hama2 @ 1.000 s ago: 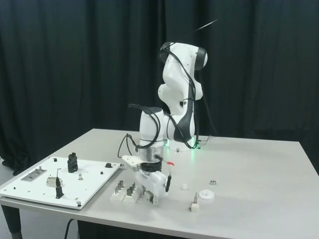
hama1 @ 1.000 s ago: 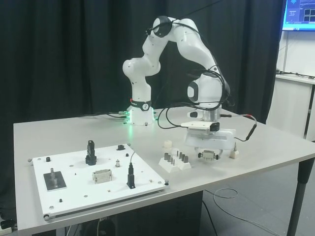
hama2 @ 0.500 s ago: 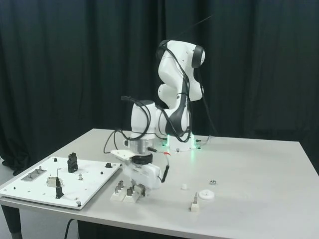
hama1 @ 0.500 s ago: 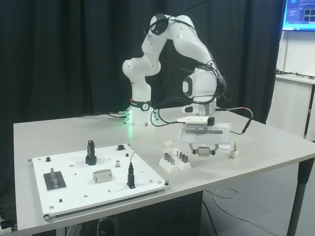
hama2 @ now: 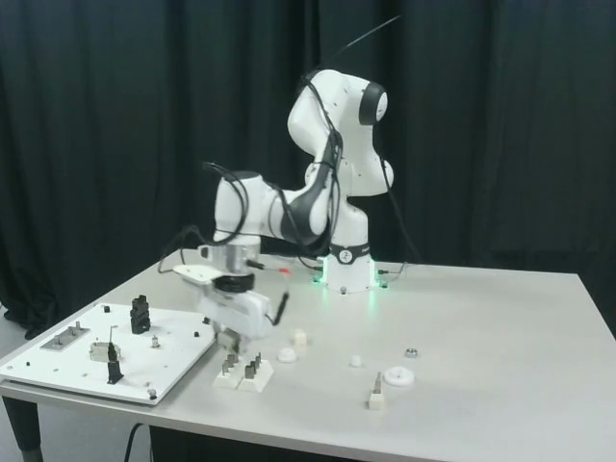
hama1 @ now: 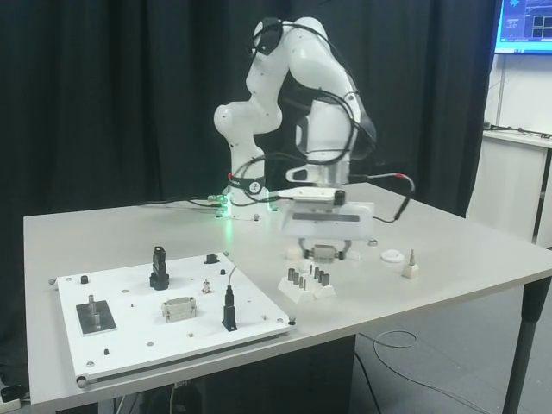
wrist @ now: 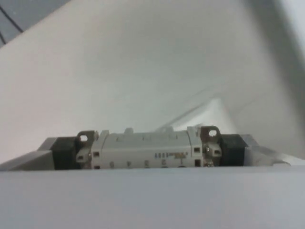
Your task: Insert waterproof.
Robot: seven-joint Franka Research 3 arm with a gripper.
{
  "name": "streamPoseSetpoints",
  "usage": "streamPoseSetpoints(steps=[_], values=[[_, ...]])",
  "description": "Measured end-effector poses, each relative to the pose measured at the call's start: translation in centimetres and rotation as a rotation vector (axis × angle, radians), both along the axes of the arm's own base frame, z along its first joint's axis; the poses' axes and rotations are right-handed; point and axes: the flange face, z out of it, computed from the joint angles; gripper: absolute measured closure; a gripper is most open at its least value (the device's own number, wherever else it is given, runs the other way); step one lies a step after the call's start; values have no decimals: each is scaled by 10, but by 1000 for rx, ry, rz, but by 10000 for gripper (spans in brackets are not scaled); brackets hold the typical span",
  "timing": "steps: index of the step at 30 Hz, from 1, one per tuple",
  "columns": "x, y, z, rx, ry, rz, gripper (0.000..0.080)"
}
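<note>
Clamping the waterproof connector (wrist: 148,150) between my jaws, black pads (wrist: 64,152) on both its ends, carried level in the air above the worktop (hama1: 129,226). Just below me sit white racks of small pins (hama1: 306,285), near the worktop's front edge. White assembly board (hama1: 164,310) lies at the front corner, well apart from a white disc (hama1: 392,255).

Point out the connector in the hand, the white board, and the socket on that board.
connector (wrist: 147,151): wrist view, middle of its grey body.
white board (hama1: 259,304): first room view, bare near-right part.
socket (hama1: 177,309): first room view, top of the grey block.
</note>
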Motion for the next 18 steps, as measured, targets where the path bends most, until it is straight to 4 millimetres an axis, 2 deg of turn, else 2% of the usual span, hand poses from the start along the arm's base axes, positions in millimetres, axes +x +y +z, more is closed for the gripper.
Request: streamPoseSetpoints(steps=[9,18], values=[[-17,-69,15,-40,19,43,179],[-43,-140,19,-66,34,84,179]])
